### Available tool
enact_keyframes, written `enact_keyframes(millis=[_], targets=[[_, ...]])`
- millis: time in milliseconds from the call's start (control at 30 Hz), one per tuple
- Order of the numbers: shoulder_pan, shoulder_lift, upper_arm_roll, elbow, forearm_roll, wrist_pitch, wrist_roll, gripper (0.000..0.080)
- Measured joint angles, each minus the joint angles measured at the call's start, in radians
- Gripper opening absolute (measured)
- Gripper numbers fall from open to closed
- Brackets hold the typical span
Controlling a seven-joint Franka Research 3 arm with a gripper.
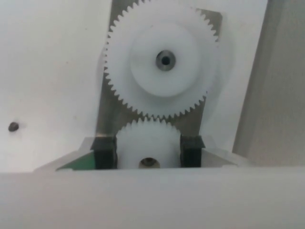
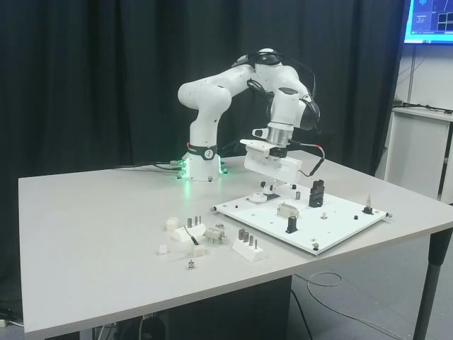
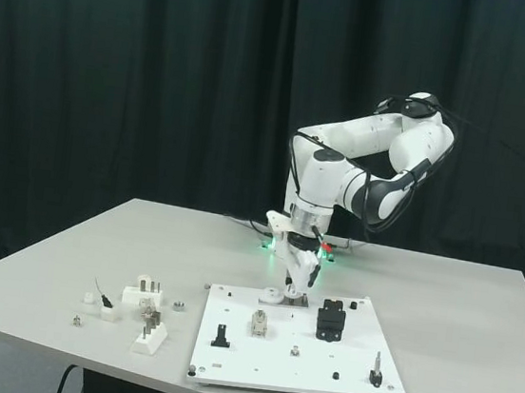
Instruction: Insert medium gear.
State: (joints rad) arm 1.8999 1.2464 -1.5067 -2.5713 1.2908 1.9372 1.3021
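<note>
- Evidently the insertion step itself is in hand: the gripper point(image 1: 148, 151) is down at the white task board point(image 3: 357, 366), and its two black fingertips point(image 1: 104, 151) are clamped on the medium gear point(image 1: 148, 143), one on each side of it.
- Between the fingers, the medium gear shows its centre bore with a dark shaft end point(image 1: 149, 162) inside it, so it looks at least started on its peg; how deep it sits I cannot tell.
- Just beyond the fingertips, the large gear point(image 1: 162, 62) sits on its own shaft above a grey metal plate point(image 1: 107, 112); its teeth meet those of the medium gear at the point nearest the fingers.
- Both room views show the wrist held upright over the far edge of the board, with the fingers reaching almost to its surface.
- Next, I judge, the move calls for a straight press down along the peg, perhaps with a small twist so the teeth mesh instead of riding tooth on tooth, then letting go and lifting clear without dragging the gear up.
- Well apart from the fingers, the loose white holder blocks point(image 3: 148, 288) on the grey table point(image 3: 53, 267) play no part now.
</note>
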Motion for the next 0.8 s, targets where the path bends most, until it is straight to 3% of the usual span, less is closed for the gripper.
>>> enact_keyframes(millis=[500, 533, 733, 767, 800], targets=[[0.001, 0.000, -0.006, 0.000, -0.010, 0.002, 0.000, 0.0283], [0.001, 0.000, -0.008, 0.000, -0.010, 0.002, 0.000, 0.0710], [0.001, 0.000, -0.029, 0.007, -0.010, 0.001, 0.000, 0.0710], [0.002, 0.000, -0.034, 0.009, -0.010, 0.001, 0.000, 0.0786], [0.003, 0.000, -0.038, 0.011, -0.010, 0.001, 0.000, 0.0786]])
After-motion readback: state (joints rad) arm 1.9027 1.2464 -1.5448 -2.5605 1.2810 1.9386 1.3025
